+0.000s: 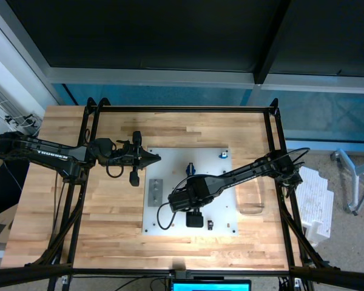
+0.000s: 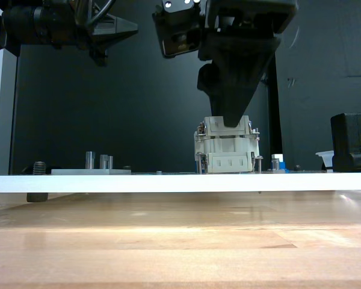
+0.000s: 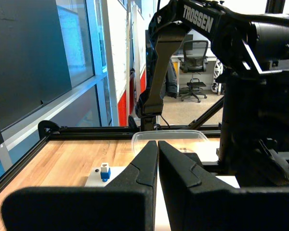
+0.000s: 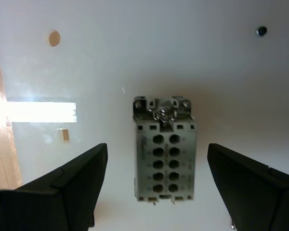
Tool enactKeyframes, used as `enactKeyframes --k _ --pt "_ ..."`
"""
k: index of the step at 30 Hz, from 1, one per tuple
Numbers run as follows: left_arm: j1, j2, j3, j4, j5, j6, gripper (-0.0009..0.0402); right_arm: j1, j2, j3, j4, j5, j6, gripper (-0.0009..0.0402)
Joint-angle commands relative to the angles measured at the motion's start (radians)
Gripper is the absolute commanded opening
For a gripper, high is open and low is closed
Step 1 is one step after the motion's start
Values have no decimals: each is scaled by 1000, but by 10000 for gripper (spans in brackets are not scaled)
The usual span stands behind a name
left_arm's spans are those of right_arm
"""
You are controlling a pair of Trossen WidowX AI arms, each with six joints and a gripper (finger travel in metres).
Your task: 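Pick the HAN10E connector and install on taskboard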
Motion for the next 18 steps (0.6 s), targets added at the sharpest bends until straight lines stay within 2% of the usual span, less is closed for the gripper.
enactKeyframes --k 1,10,18 --pt "0 0 0 0 0 0 1 1 -25 3 -21 2 -3 313" --pt "0 0 0 0 0 0 1 2 -92 3 -63 3 -2 314" --pt "0 0 0 0 0 0 1 3 -105 3 -63 3 5 314"
